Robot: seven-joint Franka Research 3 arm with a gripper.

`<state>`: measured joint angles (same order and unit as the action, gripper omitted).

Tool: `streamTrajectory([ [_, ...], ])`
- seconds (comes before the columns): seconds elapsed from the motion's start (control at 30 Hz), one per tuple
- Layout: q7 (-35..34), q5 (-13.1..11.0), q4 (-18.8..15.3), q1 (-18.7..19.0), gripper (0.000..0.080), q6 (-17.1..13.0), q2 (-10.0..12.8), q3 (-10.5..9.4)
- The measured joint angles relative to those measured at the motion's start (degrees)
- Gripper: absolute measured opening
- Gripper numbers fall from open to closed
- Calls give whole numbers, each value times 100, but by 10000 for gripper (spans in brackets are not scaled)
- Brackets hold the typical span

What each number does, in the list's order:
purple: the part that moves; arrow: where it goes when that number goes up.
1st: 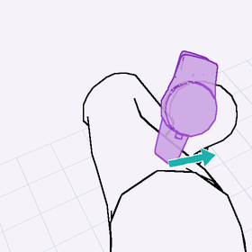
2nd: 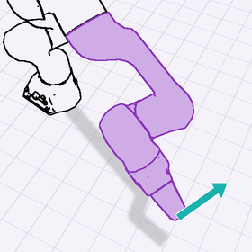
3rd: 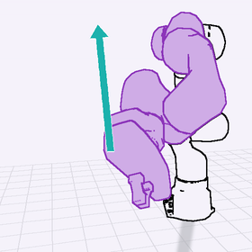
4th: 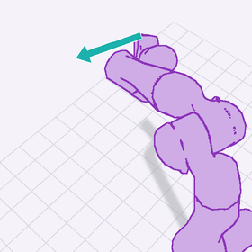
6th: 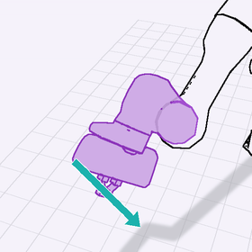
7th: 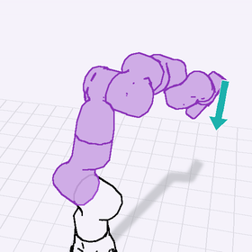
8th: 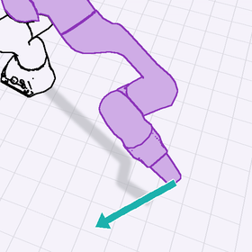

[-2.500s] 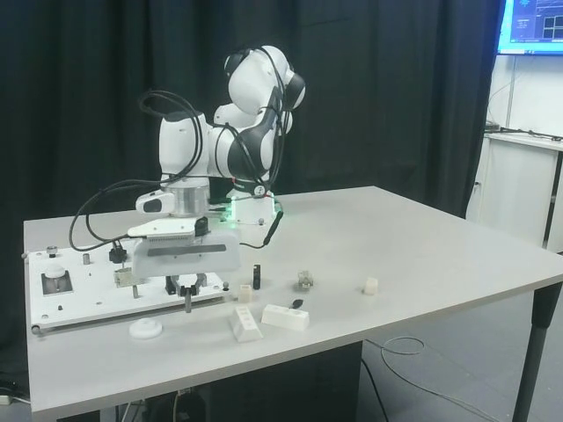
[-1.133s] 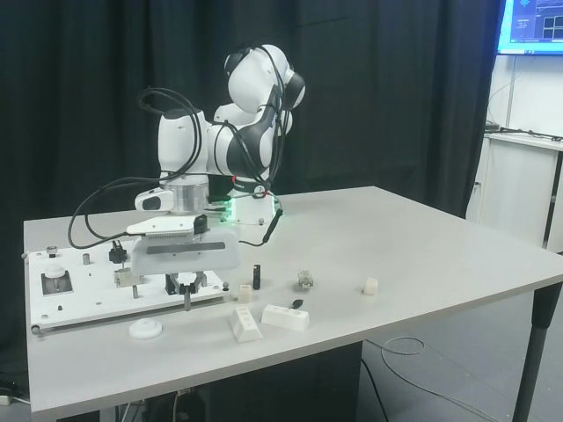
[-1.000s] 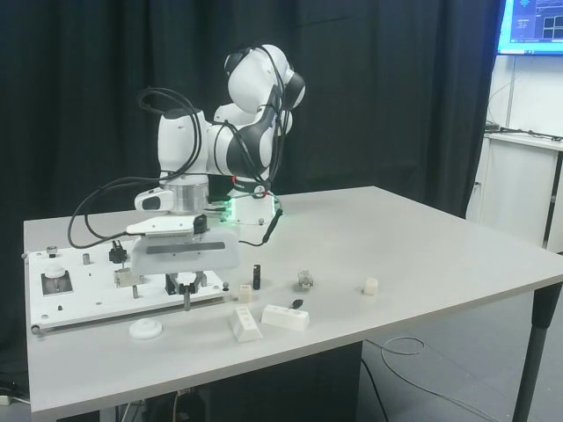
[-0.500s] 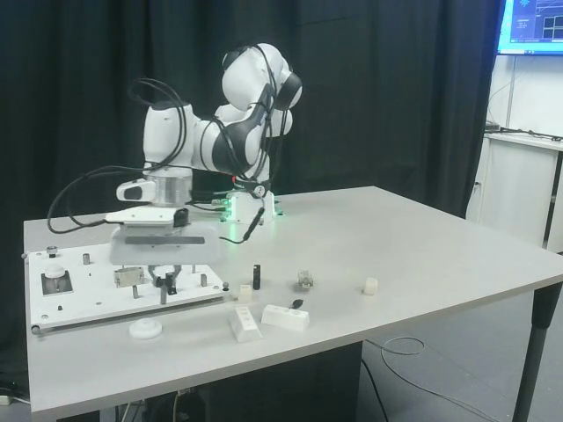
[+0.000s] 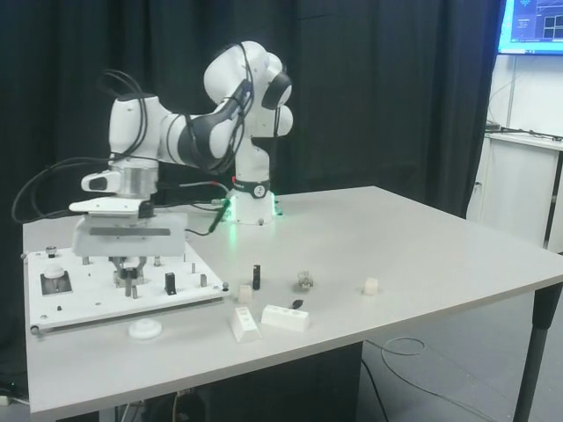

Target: Insert round peg 3.

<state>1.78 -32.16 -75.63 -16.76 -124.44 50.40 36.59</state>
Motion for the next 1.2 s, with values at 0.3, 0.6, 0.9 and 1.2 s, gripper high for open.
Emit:
streamTrajectory([
  [0.3, 490, -182, 0, -260, 107, 35, -24, 0],
  [0.6, 904, -340, -12, -482, 107, 86, -24, -1],
  [0.9, 1313, -582, -105, -621, 107, 103, -20, -13],
  [1.2, 1652, -757, -238, -648, 107, 95, -9, -13],
])
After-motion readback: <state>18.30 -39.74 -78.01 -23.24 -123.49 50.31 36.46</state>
